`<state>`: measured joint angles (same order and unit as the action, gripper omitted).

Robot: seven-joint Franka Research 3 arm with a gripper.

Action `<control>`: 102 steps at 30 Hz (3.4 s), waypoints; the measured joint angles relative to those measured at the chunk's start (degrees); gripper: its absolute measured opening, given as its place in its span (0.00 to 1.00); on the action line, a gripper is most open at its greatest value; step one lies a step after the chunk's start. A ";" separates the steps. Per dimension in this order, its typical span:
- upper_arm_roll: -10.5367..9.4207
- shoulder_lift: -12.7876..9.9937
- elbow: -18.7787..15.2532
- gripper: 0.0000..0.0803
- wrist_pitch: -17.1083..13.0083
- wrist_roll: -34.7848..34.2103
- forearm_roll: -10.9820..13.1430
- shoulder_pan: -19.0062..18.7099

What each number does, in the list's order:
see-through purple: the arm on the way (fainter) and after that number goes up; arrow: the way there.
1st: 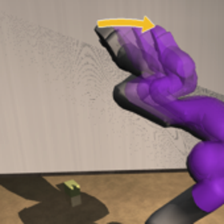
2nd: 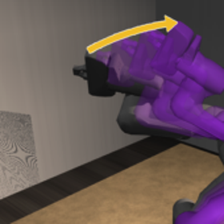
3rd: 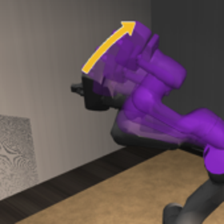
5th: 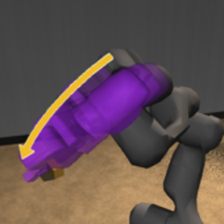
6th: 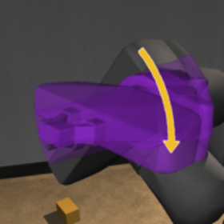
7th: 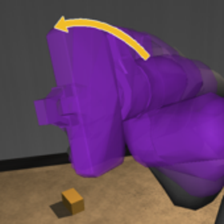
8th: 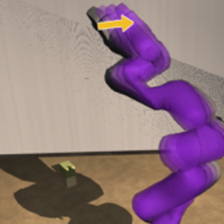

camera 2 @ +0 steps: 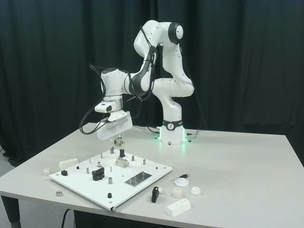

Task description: Place waterproof.

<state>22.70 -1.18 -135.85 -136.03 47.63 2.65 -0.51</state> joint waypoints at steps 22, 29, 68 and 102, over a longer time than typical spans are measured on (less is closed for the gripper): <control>3.61 -0.51 0.50 0.39 -2.39 0.80 -7.51 0.95; 7.59 -1.75 1.84 0.39 -3.48 6.06 -8.78 1.05; 15.23 -16.50 9.49 0.39 -8.48 40.20 7.84 8.43; 14.98 -27.50 12.98 0.39 -8.85 52.71 22.65 9.56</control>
<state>37.68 -28.68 -122.88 -144.88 100.34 25.29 9.05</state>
